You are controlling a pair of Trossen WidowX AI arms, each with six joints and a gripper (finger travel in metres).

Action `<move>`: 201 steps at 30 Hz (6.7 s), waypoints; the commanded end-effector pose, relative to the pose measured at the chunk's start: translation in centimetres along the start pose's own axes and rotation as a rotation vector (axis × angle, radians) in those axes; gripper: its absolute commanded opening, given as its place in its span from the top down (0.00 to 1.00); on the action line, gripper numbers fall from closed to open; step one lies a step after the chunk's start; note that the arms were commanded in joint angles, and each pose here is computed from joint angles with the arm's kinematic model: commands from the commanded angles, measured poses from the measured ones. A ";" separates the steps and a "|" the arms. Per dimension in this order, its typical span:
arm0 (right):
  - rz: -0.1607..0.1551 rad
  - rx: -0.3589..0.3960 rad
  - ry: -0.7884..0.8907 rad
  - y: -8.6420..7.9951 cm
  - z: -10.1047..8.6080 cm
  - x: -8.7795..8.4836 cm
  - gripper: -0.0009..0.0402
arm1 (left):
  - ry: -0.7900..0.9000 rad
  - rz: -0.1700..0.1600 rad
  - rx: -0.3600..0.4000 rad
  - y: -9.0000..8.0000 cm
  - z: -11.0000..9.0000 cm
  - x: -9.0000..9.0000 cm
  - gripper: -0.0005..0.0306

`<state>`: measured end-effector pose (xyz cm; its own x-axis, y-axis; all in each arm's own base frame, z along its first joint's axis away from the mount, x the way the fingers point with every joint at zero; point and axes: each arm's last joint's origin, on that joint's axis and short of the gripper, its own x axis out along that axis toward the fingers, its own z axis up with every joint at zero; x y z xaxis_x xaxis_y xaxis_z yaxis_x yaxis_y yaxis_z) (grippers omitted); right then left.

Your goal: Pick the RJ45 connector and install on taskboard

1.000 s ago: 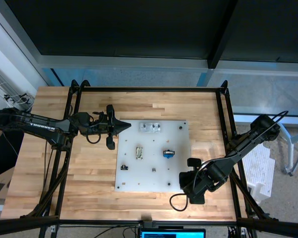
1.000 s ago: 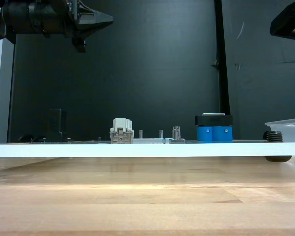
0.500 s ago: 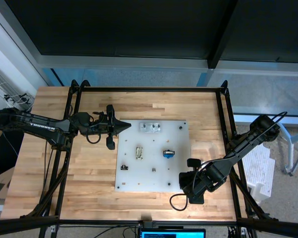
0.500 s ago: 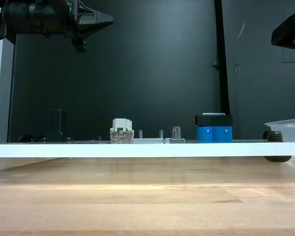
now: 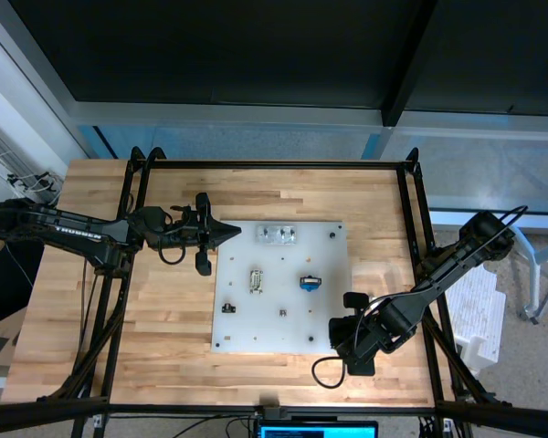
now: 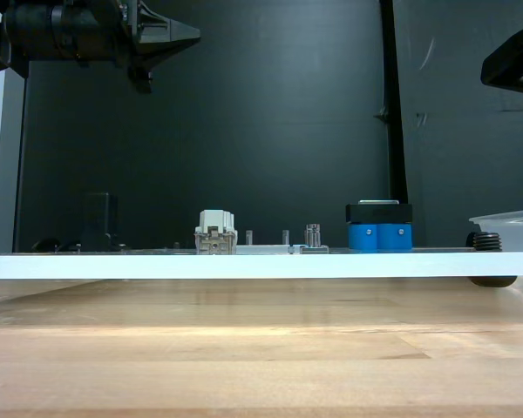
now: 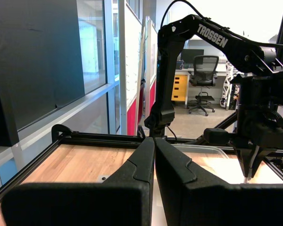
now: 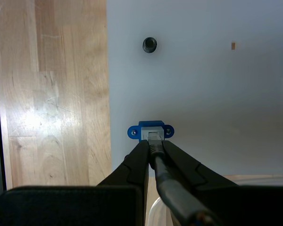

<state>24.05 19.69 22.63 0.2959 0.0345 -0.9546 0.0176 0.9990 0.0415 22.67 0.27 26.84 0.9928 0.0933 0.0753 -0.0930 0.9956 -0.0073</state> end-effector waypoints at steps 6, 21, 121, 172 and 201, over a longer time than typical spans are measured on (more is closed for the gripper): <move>0.002 -0.005 -0.002 0.0 -0.1 0.2 0.98 | -0.001 0.000 0.000 0.0 0.0 0.0 0.98; 0.001 -0.010 -0.002 0.0 -0.1 0.4 0.98 | -0.001 0.000 0.000 0.0 0.0 0.0 0.98; 0.040 -0.021 -0.001 -0.6 -0.5 -3.4 0.50 | -0.001 0.000 0.000 0.0 0.0 0.0 0.98; -0.053 0.019 -0.389 -13.7 3.5 -11.6 0.99 | -0.001 0.000 0.000 0.0 0.0 0.0 0.98; -0.102 0.001 -0.917 -20.3 5.0 -10.6 0.98 | 0.000 0.000 0.000 0.0 0.0 0.0 0.98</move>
<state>25.39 -1.10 33.52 0.9239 -0.1026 -0.3687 0.0964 0.9947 -0.0352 22.67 0.27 26.86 0.9928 0.0933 0.0757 -0.0930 0.9956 -0.0073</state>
